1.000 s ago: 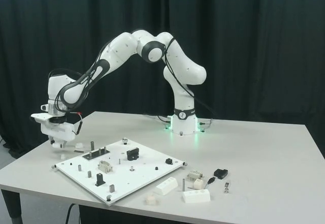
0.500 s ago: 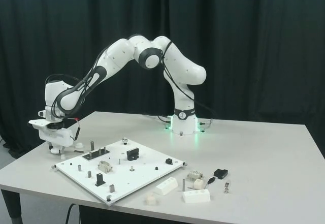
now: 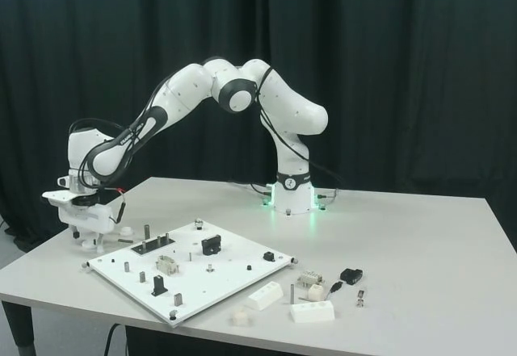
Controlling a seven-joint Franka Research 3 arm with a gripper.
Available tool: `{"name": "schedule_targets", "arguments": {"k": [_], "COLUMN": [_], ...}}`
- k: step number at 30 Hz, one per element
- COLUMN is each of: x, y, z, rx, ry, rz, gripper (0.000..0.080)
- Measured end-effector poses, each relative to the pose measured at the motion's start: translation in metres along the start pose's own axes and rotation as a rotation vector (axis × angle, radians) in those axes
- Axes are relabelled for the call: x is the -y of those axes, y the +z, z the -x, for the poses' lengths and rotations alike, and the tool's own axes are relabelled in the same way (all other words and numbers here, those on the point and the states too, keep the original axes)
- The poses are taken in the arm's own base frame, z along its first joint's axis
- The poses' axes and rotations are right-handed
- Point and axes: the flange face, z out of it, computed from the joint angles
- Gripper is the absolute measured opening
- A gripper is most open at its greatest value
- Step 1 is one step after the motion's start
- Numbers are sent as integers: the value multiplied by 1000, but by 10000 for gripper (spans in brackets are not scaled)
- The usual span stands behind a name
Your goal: Place large gear.
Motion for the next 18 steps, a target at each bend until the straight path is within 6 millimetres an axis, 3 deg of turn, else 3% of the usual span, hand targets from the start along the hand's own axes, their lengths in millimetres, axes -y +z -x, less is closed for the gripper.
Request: {"name": "schedule_targets", "arguments": {"k": [18], "x": [19], "y": [-41], "z": [-22], "rx": [20], "ry": [-34], "rz": [-42], "gripper": [800]}}
